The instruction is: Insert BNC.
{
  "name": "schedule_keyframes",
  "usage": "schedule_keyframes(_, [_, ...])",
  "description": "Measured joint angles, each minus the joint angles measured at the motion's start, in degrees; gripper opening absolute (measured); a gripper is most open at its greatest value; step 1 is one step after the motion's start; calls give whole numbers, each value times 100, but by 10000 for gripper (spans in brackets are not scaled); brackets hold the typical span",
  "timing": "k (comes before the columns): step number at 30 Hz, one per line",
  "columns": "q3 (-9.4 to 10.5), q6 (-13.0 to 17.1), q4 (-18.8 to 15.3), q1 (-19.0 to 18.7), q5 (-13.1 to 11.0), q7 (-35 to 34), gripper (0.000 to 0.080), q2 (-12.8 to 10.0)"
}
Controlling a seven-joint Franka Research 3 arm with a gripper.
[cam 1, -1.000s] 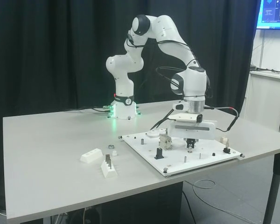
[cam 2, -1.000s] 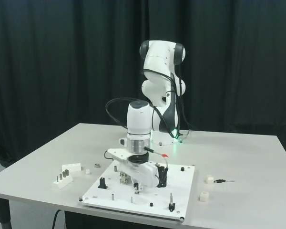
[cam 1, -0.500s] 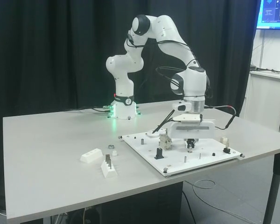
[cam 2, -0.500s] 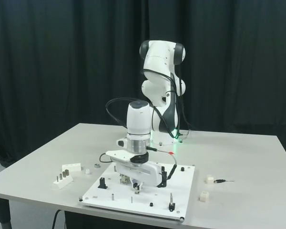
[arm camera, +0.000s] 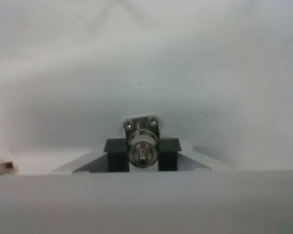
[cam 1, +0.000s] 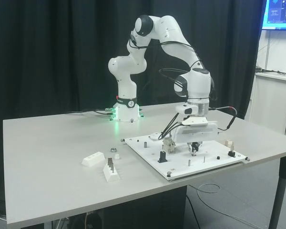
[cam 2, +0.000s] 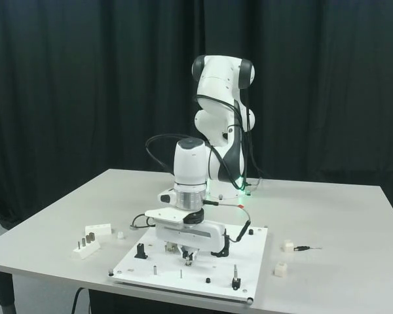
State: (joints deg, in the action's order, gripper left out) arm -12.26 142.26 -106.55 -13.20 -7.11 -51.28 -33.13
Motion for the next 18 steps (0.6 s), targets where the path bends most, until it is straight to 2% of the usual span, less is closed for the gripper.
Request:
schedule_keyframes(9, [-2,9,12,2,0,519,124,-32])
schedule_keyframes(18, [-1,9,23,2,0,622,124,-49])
